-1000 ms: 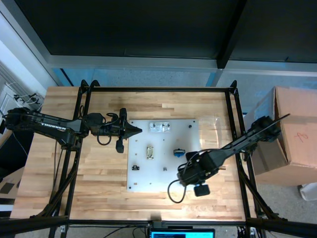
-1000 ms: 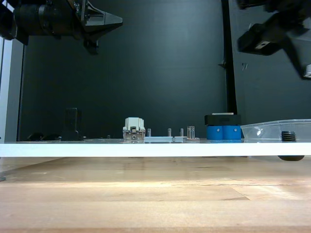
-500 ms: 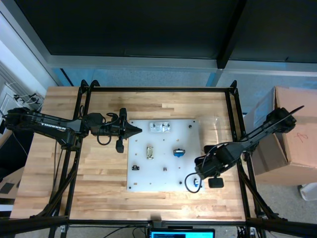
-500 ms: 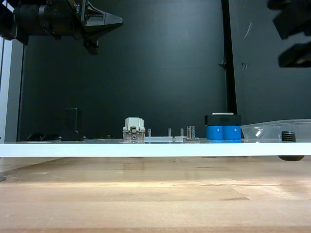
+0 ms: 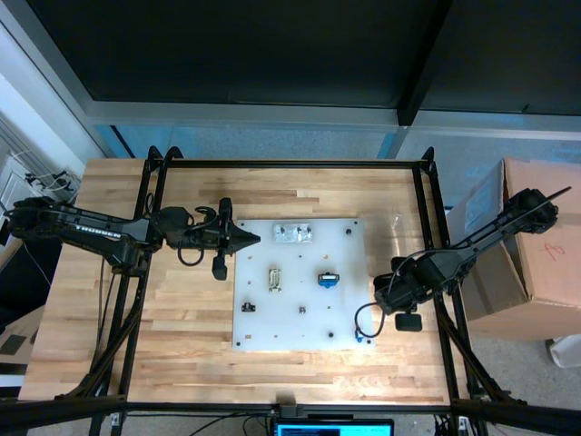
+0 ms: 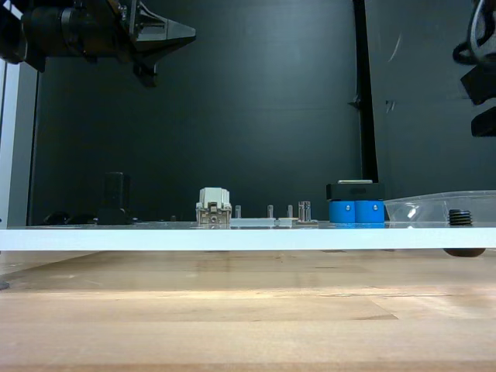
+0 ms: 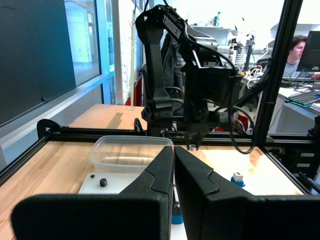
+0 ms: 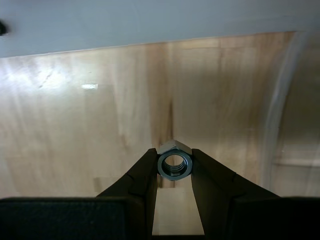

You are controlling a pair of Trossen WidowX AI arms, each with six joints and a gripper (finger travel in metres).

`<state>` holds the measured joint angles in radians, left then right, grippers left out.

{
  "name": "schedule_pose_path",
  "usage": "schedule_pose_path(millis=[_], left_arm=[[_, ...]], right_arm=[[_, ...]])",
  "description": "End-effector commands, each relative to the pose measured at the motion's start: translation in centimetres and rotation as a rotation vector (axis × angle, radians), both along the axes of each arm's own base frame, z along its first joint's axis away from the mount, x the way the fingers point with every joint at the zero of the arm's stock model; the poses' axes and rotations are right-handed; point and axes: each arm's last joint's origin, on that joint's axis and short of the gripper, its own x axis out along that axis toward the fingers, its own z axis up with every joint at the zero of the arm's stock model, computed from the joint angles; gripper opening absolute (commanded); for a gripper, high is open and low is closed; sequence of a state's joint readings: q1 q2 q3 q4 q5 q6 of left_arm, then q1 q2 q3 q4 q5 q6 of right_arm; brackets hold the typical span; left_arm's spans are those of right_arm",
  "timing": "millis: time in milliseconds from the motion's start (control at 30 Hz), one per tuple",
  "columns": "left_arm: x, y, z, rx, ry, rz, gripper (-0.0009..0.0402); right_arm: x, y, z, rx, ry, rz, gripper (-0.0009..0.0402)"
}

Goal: Unfasten the M12 nut and place it in the container

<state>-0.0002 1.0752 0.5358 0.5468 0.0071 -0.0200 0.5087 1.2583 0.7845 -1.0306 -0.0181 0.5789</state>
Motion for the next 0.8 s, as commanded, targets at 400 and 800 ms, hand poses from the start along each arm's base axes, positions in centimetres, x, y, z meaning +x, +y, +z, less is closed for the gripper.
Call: schedule_pose_path(millis=[400,800], left_arm=[[0.0,0.0,0.0,0.0,-0.001,0.0,0.0],[0.0,0.0,0.0,0.0,-0.001,0.0,0.0]], right_arm=[[0.2,-1.4,-2.3,-0.015,-0.036,-0.058,0.0013],[-0.3,-1.7,-4.2,-0.006,-0.046,-0.065,0.0013]])
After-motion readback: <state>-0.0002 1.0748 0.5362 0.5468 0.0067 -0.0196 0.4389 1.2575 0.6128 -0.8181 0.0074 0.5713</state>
